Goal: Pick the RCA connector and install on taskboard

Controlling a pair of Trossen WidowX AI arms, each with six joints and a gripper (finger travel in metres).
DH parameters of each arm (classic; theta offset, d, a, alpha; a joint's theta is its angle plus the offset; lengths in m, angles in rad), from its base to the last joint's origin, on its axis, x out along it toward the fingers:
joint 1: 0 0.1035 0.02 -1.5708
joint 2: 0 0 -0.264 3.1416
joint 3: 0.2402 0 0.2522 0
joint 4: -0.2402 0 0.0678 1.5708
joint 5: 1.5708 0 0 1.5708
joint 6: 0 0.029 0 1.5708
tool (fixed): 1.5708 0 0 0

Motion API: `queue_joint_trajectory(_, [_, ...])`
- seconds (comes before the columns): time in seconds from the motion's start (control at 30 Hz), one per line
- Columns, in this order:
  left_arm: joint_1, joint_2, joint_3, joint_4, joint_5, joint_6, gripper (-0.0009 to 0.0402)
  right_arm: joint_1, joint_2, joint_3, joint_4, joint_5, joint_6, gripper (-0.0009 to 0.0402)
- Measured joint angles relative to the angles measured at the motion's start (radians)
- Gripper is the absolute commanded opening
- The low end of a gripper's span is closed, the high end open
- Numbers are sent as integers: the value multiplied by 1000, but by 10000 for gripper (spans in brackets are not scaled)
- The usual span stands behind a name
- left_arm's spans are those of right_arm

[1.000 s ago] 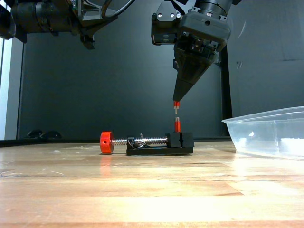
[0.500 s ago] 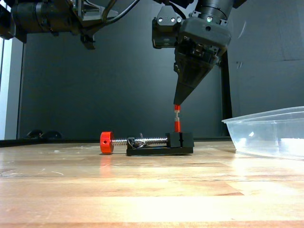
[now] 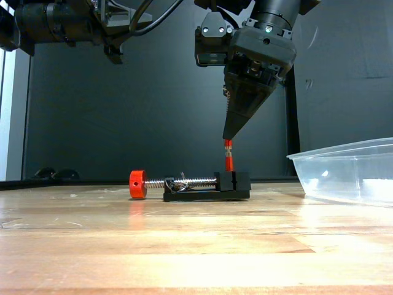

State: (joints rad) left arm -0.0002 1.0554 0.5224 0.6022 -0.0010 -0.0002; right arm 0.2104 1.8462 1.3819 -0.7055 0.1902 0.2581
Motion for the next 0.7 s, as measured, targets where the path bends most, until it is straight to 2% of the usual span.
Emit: queue_joint_trajectory(0.7, [0,0,0,0,0,0,0,-14,29,0,15,-11,-6,0])
